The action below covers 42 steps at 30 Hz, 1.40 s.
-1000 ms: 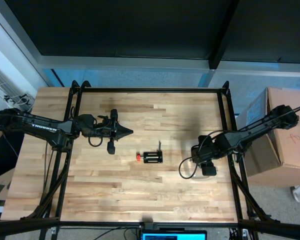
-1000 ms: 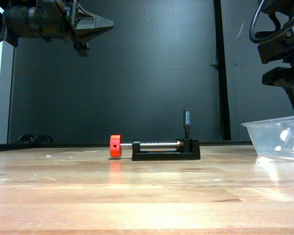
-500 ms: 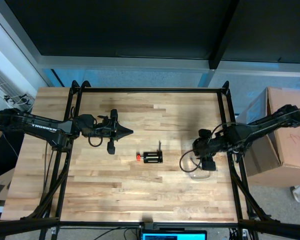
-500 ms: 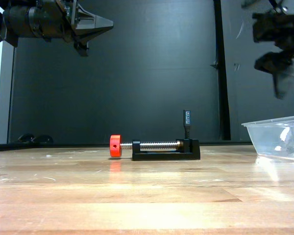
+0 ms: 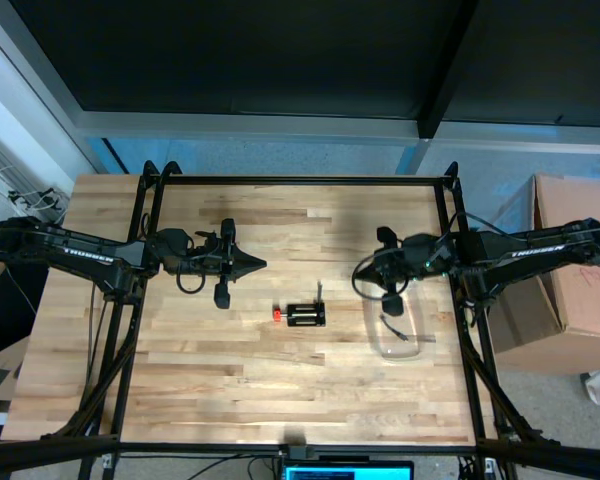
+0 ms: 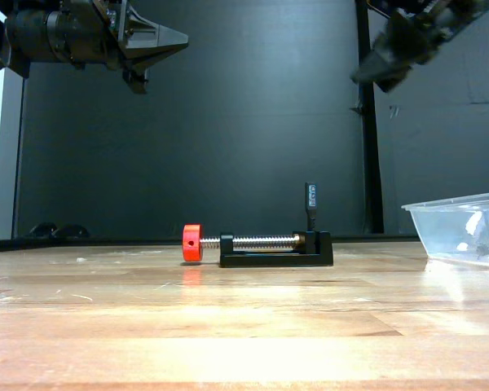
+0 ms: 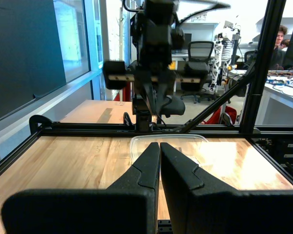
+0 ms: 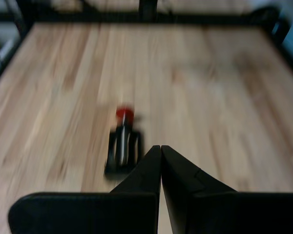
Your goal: Remove the USB-C connector from the USB-C receptacle and place in the container
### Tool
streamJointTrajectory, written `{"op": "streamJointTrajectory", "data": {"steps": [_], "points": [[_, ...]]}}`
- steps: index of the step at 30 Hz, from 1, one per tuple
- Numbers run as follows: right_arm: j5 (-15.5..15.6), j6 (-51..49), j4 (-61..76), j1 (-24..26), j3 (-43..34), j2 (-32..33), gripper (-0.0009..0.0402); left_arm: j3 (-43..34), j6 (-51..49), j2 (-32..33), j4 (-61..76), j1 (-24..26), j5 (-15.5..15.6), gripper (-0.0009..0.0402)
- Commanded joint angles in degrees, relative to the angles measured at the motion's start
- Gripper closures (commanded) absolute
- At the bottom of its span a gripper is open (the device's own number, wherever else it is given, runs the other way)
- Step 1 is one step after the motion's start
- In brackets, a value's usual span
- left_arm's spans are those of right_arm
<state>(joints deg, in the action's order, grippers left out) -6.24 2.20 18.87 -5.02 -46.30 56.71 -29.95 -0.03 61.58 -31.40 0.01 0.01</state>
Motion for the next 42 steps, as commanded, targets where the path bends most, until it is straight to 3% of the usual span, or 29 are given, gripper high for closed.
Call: {"op": "streamJointTrajectory", "data": {"steps": [1, 3, 7, 9, 21, 42], "points": [[0.5, -1.9, -6.1, 1.8, 0.0, -0.1, 0.0388, 0.0, 0.0, 0.0, 0.0, 0.0, 0.0, 0.0393], [0.6, -3.3, -9.8, 2.4, 0.3, -0.1, 0.0395, 0.0, 0.0, 0.0, 0.0, 0.0, 0.0, 0.0393], [6.2, -2.8, -20.0, 4.7, 3.0, 0.0, 0.0393, 0.0, 0.0, 0.0, 0.0, 0.0, 0.0, 0.0393], [7.4, -2.7, -26.0, 5.8, 5.3, 0.1, 0.0394, 0.0, 0.0, 0.0, 0.0, 0.0, 0.0, 0.0393], [7.9, -2.1, -46.5, 7.0, 13.6, 1.9, 0.0394, 0.0, 0.0, 0.0, 0.0, 0.0, 0.0, 0.0393], [8.3, 2.3, -48.3, 7.3, 15.8, 1.9, 0.0394, 0.0, 0.0, 0.0, 0.0, 0.0, 0.0, 0.0393]]}}
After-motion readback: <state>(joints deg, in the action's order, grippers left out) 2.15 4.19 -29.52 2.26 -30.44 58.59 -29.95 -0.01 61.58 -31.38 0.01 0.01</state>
